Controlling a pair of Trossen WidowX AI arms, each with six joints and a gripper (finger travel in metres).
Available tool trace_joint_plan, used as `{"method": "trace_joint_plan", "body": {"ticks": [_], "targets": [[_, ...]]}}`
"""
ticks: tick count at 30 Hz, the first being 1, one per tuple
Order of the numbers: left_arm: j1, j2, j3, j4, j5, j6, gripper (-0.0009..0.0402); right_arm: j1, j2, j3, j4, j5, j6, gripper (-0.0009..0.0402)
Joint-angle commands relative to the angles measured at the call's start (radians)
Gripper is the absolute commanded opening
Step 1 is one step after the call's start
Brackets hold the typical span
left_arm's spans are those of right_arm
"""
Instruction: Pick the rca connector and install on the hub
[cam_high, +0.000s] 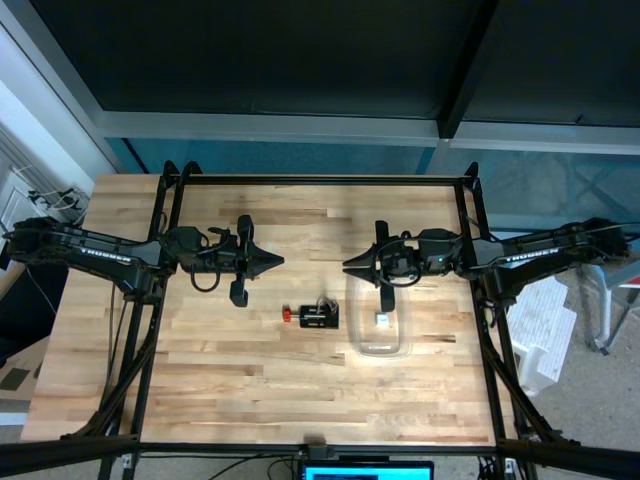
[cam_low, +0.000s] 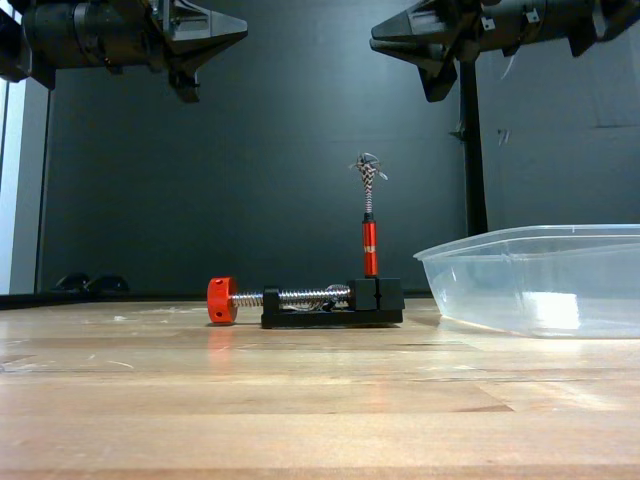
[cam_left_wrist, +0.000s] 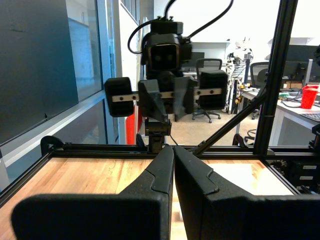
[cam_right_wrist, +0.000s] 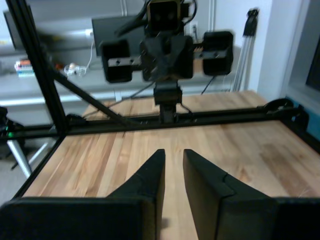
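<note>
The hub (cam_high: 320, 318) lies at the table's middle, a black block with a red-orange knob (cam_low: 221, 300) on a silvery screw at its left end. The rca connector (cam_low: 369, 240), a thin red-orange plug with a braided lead, stands upright on the hub's right end; from above it is a small dark glinting bit (cam_high: 325, 302). My left gripper (cam_high: 278, 262) hangs high to the hub's back left with its fingers (cam_left_wrist: 165, 160) pressed together and nothing in them. My right gripper (cam_high: 347, 266) hovers high to the back right, a narrow empty gap between its fingers (cam_right_wrist: 155, 165). Neither touches the hub.
A clear plastic tray (cam_high: 403, 335) sits just right of the hub under the right arm, and a small white square piece (cam_high: 381, 319) lies in it. Black frame bars run along the table's back and sides.
</note>
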Motion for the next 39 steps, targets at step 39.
{"method": "trace_joint_plan", "body": {"ticks": [39], "targets": [[0.0,0.0,0.0,0.0,0.0,0.0,0.0,-0.068,-0.124,-0.163,0.195,-0.063,-0.003,0.0]]}}
